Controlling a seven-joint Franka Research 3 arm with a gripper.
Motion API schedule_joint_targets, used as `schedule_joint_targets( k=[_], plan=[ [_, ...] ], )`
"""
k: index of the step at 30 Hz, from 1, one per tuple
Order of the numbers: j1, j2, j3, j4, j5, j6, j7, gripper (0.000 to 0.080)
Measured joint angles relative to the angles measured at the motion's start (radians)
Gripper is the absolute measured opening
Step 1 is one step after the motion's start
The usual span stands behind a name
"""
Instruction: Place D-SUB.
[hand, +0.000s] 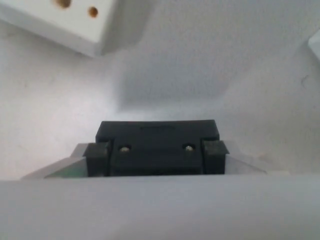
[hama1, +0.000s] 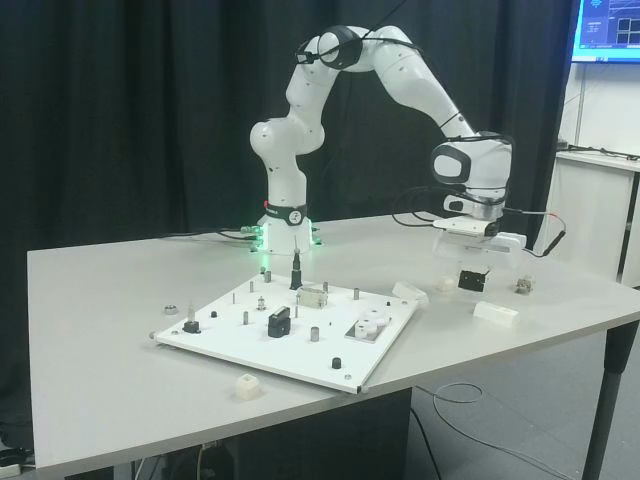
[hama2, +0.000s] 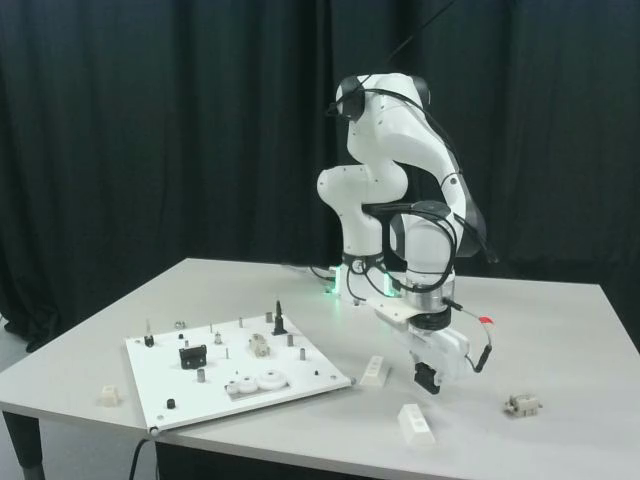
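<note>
The black D-SUB connector (hand: 157, 135) sits between my fingertips in the wrist view, with two small screw heads on its face. My gripper (hand: 156, 156) is shut on it. In the room views the gripper (hama1: 472, 272) (hama2: 428, 372) hangs just above the grey table (hama1: 120, 300), to the right of the white assembly board (hama1: 300, 335) (hama2: 230, 375). The D-SUB (hama1: 472, 280) (hama2: 427, 379) shows as a small black piece below the hand.
A white block with holes (hand: 70, 22) lies near the gripper. On the table are a long white block (hama1: 497, 312) (hama2: 414, 423), another white block (hama1: 409, 292) (hama2: 374, 371), a small grey connector (hama1: 522, 286) (hama2: 523, 405) and a white cube (hama1: 246, 386) (hama2: 108, 396).
</note>
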Motion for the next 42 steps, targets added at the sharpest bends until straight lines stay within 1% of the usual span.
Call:
schedule_joint_targets(
  k=[4, 7, 15, 30, 42],
  plan=[
    [0.005, -0.015, 0.0, -0.042, 0.001, 0.046, 0.009, 0.0385],
    [0.008, -0.026, 0.0, -0.066, 0.001, 0.069, 0.01, 0.0385],
    [0.01, -0.047, 0.002, -0.104, 0.001, 0.099, 0.01, 0.0385],
    [0.021, -0.051, 0.003, -0.141, 0.001, 0.155, -0.007, 0.0385],
    [0.024, -0.05, 0.006, -0.174, 0.001, 0.211, -0.011, 0.0385]
  ],
)
